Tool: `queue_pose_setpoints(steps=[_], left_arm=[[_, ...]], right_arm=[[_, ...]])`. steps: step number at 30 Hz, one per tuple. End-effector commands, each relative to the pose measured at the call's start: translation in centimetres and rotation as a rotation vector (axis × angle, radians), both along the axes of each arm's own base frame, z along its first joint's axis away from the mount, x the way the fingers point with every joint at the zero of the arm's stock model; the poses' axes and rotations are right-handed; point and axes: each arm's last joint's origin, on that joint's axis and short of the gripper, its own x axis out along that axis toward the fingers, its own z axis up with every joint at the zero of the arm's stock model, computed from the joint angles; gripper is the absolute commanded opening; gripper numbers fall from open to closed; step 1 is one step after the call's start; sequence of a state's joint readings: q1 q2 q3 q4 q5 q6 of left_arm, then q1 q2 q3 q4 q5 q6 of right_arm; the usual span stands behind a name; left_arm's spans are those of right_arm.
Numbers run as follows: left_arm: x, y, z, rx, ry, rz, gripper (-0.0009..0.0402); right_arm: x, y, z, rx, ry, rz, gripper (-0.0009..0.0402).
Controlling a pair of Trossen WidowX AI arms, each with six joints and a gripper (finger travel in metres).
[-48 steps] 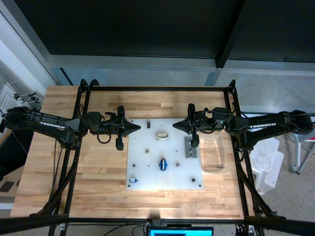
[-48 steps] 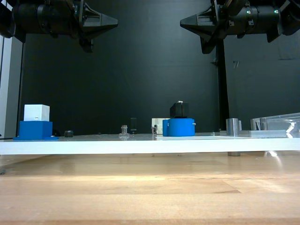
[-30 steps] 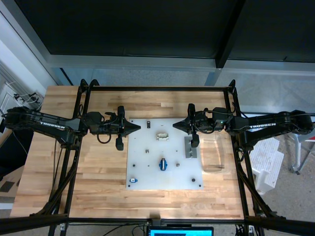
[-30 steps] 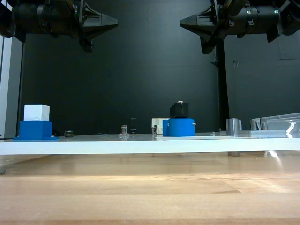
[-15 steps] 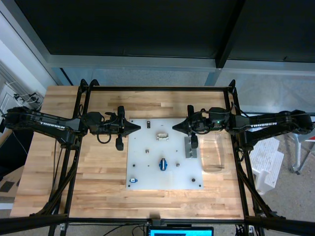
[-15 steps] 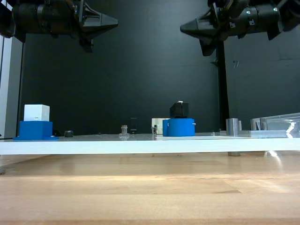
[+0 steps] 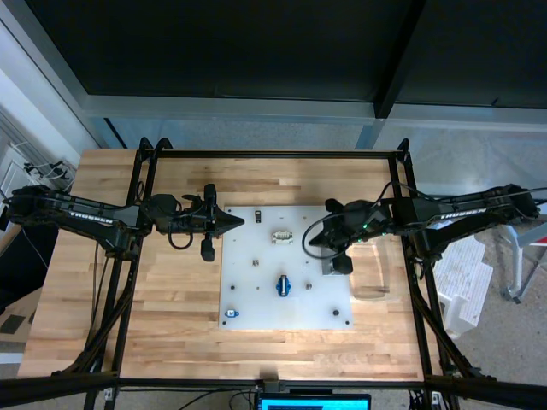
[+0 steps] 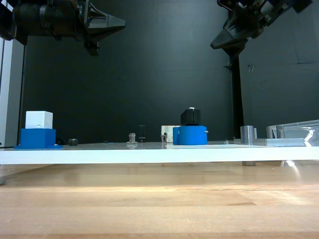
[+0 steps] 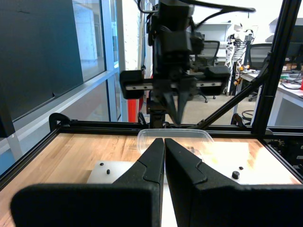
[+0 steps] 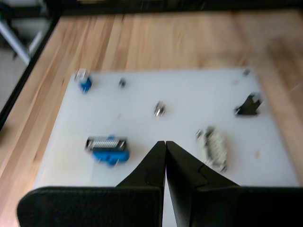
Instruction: Remove the 16mm cylinder and place in the container
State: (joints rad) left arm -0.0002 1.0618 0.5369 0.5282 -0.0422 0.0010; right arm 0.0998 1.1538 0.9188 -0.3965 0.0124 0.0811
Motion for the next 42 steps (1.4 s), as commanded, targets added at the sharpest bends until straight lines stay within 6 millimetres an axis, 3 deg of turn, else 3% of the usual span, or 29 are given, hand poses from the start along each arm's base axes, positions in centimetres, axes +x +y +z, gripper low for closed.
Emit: queue_pose_setpoints(steps=[1, 12, 17, 30, 35, 42], left_arm=[[0.0, 0.0, 0.0, 0.000, 0.000, 0.000, 0.0000], [0.0, 0.0, 0.0, 0.000, 0.000, 0.000, 0.0000], [0.0, 0.0, 0.0, 0.000, 0.000, 0.000, 0.0000], [0.0, 0.0, 0.0, 0.000, 0.000, 0.000, 0.0000], [0.0, 0.0, 0.0, 0.000, 0.000, 0.000, 0.0000], [0.0, 0.0, 0.0, 0.000, 0.000, 0.000, 0.0000]], right_arm=[[0.7, 0.9, 0.1, 0.000, 0.104, 0.024, 0.0000], [3.6, 3.9, -0.6, -0.043, 0.410, 0.073, 0.0015], [4.8, 5.0, -1.3, -0.107, 0.534, 0.074, 0.0060], [7.4, 7.0, -4.3, -0.128, 0.683, 0.067, 0.0234], [8.0, 7.9, -5.7, -0.130, 0.712, 0.066, 0.0261], [8.5, 8.7, -7.4, -0.135, 0.743, 0.049, 0.0268]])
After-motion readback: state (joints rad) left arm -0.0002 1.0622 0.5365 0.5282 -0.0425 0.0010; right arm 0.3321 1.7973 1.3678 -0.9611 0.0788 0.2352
